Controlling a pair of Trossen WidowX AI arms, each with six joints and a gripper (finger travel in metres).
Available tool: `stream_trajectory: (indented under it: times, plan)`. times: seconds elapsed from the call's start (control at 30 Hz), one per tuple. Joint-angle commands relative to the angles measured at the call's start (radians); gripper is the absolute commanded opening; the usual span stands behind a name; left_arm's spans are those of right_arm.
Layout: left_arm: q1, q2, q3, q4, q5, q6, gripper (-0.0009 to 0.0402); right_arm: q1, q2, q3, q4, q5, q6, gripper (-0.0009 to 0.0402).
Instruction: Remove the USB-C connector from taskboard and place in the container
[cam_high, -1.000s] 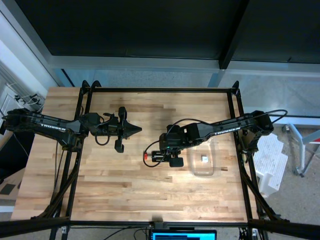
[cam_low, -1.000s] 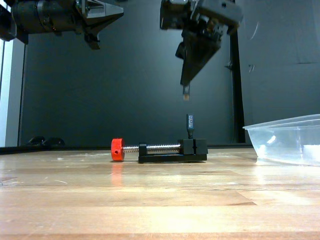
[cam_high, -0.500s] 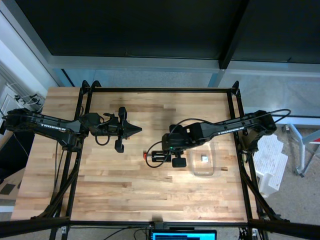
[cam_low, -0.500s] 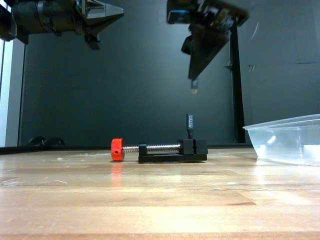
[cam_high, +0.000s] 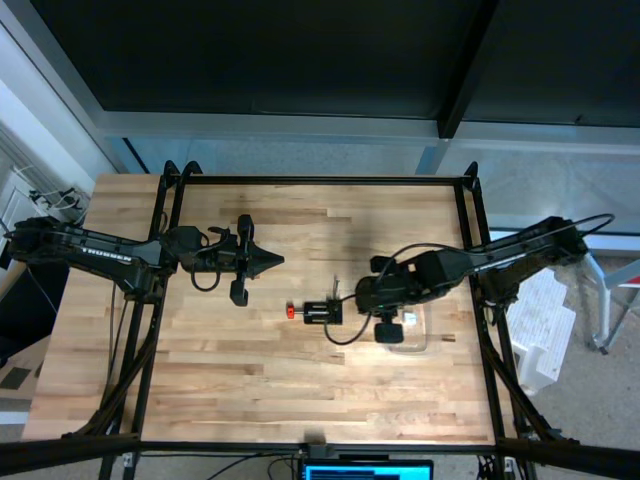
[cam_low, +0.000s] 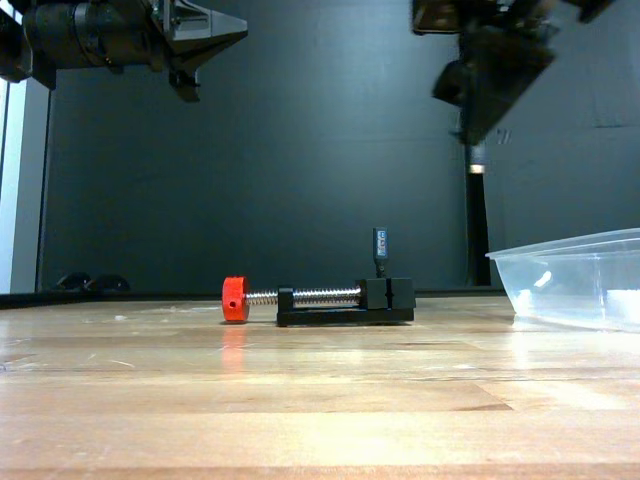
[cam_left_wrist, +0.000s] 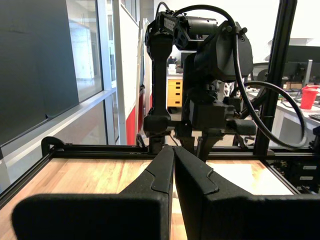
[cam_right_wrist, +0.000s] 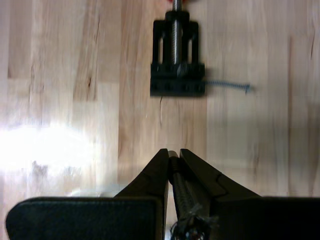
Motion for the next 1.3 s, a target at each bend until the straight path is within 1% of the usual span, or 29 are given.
stream_trajectory:
  times: [0.03, 0.27, 0.53, 0.73, 0.83, 1.0, 1.13, 1.17, 1.3]
  plan:
    - [0.000, 0.000, 0.000, 0.000, 0.000, 0.000, 0.0000, 0.019, -0.051, -0.056, -0.001, 0.000, 0.042, 0.0000]
    - [0.000, 0.000, 0.000, 0.000, 0.000, 0.000, 0.0000, 0.050, -0.159, -0.178, -0.005, 0.000, 0.114, 0.0000]
    - [0.000, 0.000, 0.000, 0.000, 0.000, 0.000, 0.0000, 0.056, -0.220, -0.262, -0.005, 0.001, 0.145, 0.0006]
    - [0.000, 0.000, 0.000, 0.000, 0.000, 0.000, 0.0000, 0.057, -0.224, -0.272, -0.004, 0.005, 0.151, 0.0036]
    - [0.000, 0.000, 0.000, 0.000, 0.000, 0.000, 0.0000, 0.057, -0.224, -0.272, -0.004, 0.028, 0.151, 0.0052]
    - [0.000, 0.000, 0.000, 0.000, 0.000, 0.000, 0.0000, 0.057, -0.224, -0.272, -0.004, 0.028, 0.151, 0.0081]
    - [0.000, 0.000, 0.000, 0.000, 0.000, 0.000, 0.0000, 0.056, -0.224, -0.272, -0.005, 0.042, 0.152, 0.0108]
    - [0.000, 0.000, 0.000, 0.000, 0.000, 0.000, 0.0000, 0.057, -0.224, -0.272, -0.005, 0.054, 0.154, 0.0115]
    - [0.000, 0.000, 0.000, 0.000, 0.000, 0.000, 0.0000, 0.056, -0.224, -0.272, -0.005, 0.053, 0.155, 0.0136]
